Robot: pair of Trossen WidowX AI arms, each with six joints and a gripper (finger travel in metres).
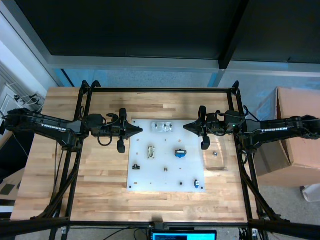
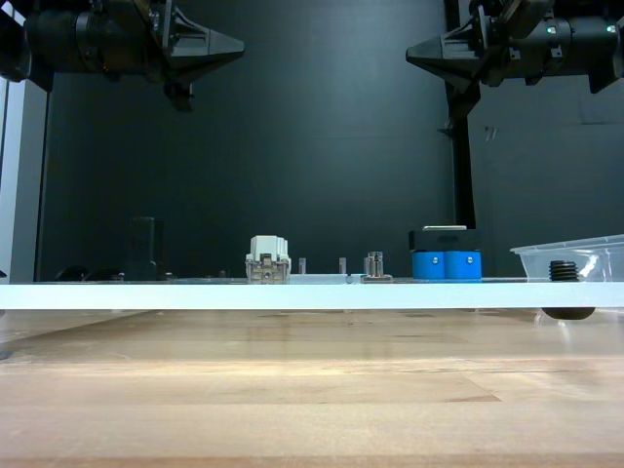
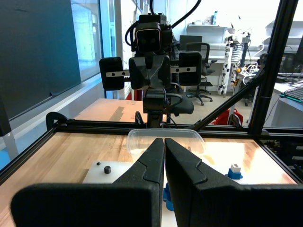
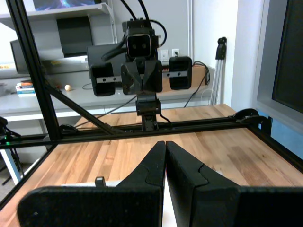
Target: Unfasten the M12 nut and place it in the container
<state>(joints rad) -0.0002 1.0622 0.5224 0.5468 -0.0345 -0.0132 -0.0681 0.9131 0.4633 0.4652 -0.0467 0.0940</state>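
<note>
Lying loose inside the clear container (image 1: 212,168) is the small silver nut (image 1: 215,154), as the high view shows. The container sits on the wooden counter (image 1: 100,200), just beside the right edge of the white board (image 1: 150,177). The black stud (image 2: 564,270) stands on the board near its near right edge. Its ribs are bare, with nothing on top. In the low view the stud shows in front of the container. The left tool (image 1: 140,130) hangs high in the air over the far left part of the board and points to the right. Its two fingers (image 3: 147,165) are pressed together and hold nothing. The right tool (image 1: 186,127) hangs high over the far right part of the board and points to the left. The container is near it, but lower down and closer to the near edge. Its fingers (image 4: 151,170) are pressed together too, with nothing between them. The two tools point at each other and are well apart. A blue block (image 1: 180,153) sits on the board, to the left of the container. A cardboard box (image 1: 295,130) stands off the counter on the right.
</note>
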